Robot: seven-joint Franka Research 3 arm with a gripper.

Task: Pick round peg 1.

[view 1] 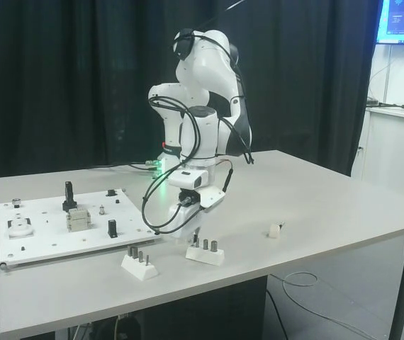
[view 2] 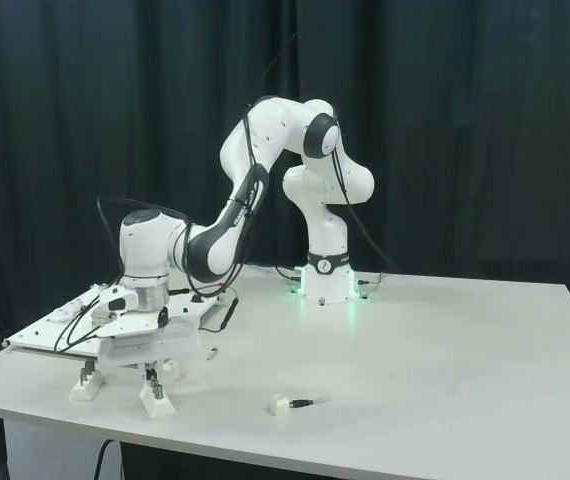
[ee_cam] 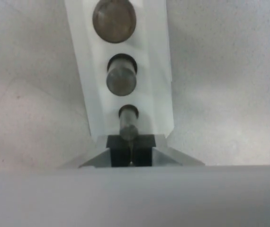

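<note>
In the wrist view a white holder (ee_cam: 147,94) carries three grey round pegs in a row: a wide one (ee_cam: 114,20), a middle one (ee_cam: 121,78) and the thinnest, round peg 1 (ee_cam: 128,124). My gripper (ee_cam: 130,150) is right over the holder's end, and its black fingers (ee_cam: 118,149) are shut on the top of round peg 1, whose lower part still stands in its hole. From the room the gripper (view 1: 195,236) reaches down onto the holder (view 1: 205,255) near the table's front edge; the same holder (view 2: 156,398) shows under the hand in the second room view.
A second white peg holder (view 1: 139,265) stands close by on the front edge. A white assembly board (view 1: 53,237) with black and grey fixtures lies behind it. A small white part (view 1: 276,230) lies apart on the grey table (view 1: 329,198).
</note>
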